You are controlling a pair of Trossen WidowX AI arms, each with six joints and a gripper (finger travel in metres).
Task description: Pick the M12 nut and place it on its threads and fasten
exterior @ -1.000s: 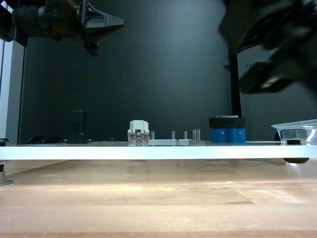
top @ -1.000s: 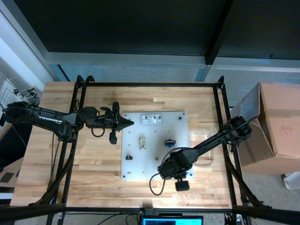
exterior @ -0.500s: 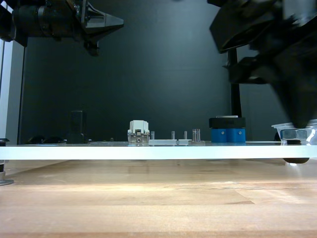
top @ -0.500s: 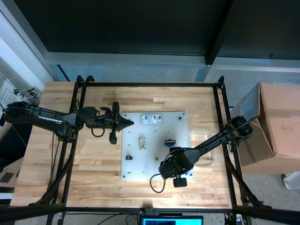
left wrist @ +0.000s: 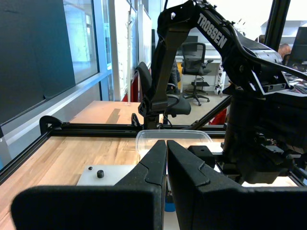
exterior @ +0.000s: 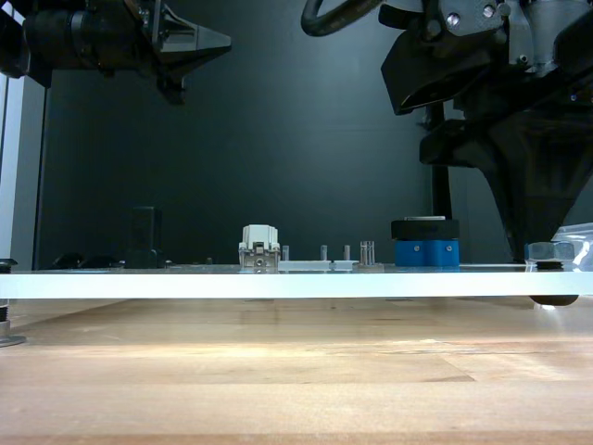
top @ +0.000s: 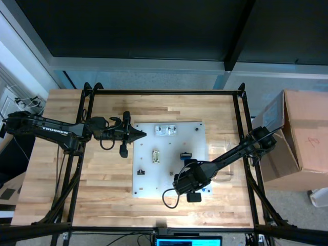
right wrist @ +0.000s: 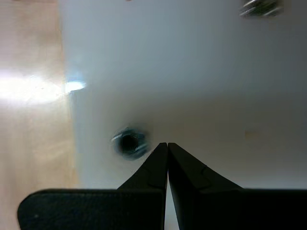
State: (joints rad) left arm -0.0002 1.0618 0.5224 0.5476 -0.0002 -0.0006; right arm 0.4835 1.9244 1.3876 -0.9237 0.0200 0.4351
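Down at the near right edge of the white board (top: 169, 154), the right gripper (right wrist: 167, 144) points straight at the surface with its fingers pressed together and nothing between them. The M12 nut (right wrist: 128, 143) is not held: it sits on the board just beside the fingertips, close to the board's edge where the wooden table (top: 102, 179) begins. From the low view the nut rests on its stud (exterior: 548, 265), with only a thin strip of black showing beneath it, and the right gripper's tip hangs just to its left. Whether the tip touches the nut cannot be told. A blue block (exterior: 426, 252) and a small white connector (exterior: 259, 248) stand further left on the board. The left gripper (left wrist: 166, 143) hangs high above the board's left edge, level, aimed across towards the right arm, its fingers closed together on nothing. A clear tray (left wrist: 201, 134) lies beyond the board's right side
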